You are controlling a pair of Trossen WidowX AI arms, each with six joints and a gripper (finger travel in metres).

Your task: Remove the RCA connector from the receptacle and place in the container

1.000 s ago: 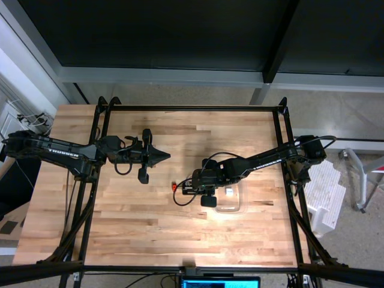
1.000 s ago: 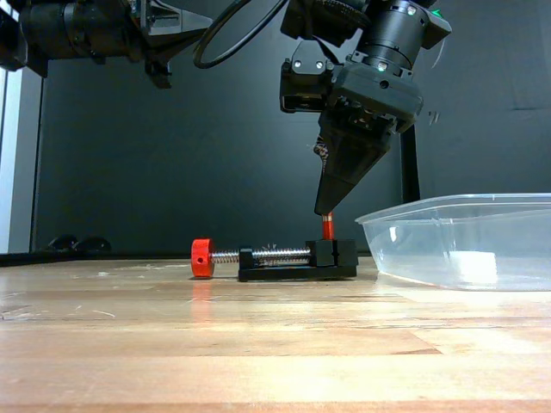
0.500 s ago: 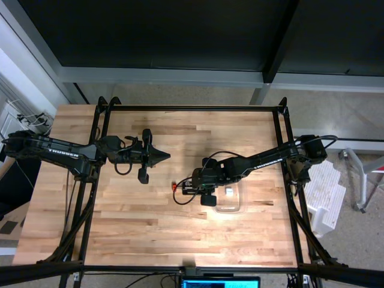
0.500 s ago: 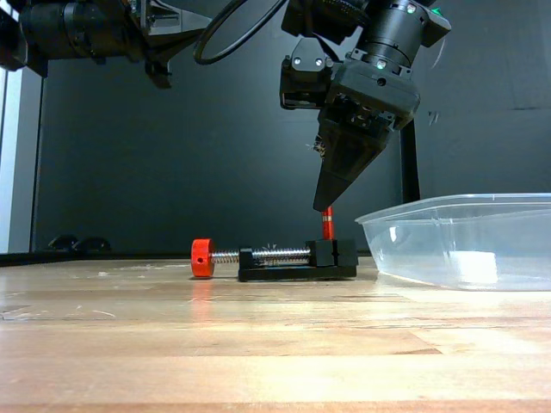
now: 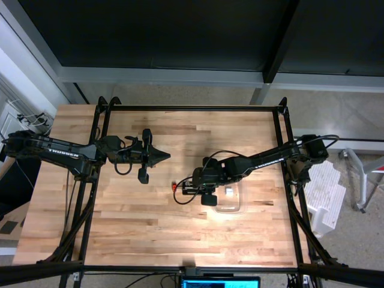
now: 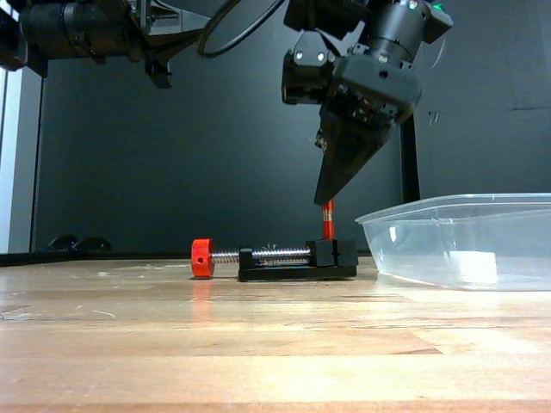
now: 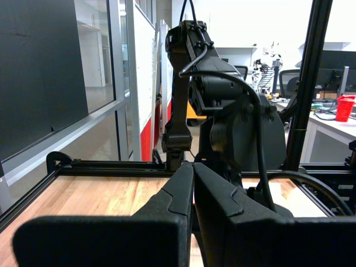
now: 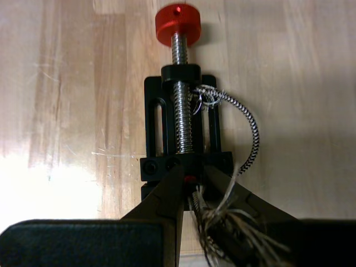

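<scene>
The right claw (image 6: 325,201) pinches the plug (image 6: 327,222), which stands in the black holder (image 6: 297,258) beside the tray (image 6: 456,245). A skewed pull may drag the holder along (it looks unanchored). The left claw (image 5: 165,156) hangs closed over the tabletop (image 5: 150,222), well apart.

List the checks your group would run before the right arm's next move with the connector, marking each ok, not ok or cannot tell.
1. Right end effector shut on the connector: ok.
2. Connector clear of the receptacle: cannot tell; its lower end sits at the block's top.
3. Container upright, open, beside the receptacle: ok.
4. Braided wire free of the right end effector: cannot tell; frayed strands lie close to it.
5. Left end effector shut, held high, away from the receptacle: ok.
</scene>
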